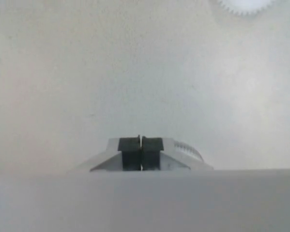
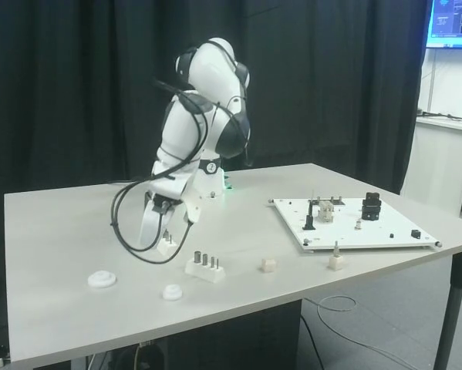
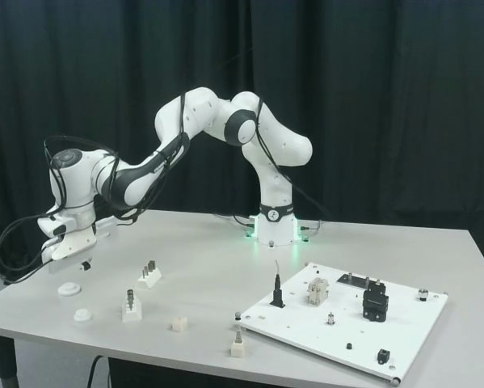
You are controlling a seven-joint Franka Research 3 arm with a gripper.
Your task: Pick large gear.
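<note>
The large gear (image 2: 102, 279) (image 3: 69, 288) is a white toothed disc lying flat on the grey table near its front left corner. A smaller white gear (image 2: 171, 292) (image 3: 82, 315) lies close by. My gripper (image 2: 169, 248) (image 3: 83, 264) hangs a little above the table, beside the large gear and apart from it. In the wrist view the gripper (image 1: 141, 152) has its black pads pressed together, with nothing visible between them. A white toothed gear edge (image 1: 244, 6) shows at the rim of that view; which gear it is I cannot tell.
A white holder with upright pegs (image 2: 206, 266) (image 3: 150, 275) stands near the gripper, and a second peg block (image 3: 131, 307) is beside it. Small white cubes (image 2: 268, 265) (image 2: 335, 262) lie toward the front. A white assembly board (image 2: 385, 239) (image 3: 306, 327) with black parts fills the other side.
</note>
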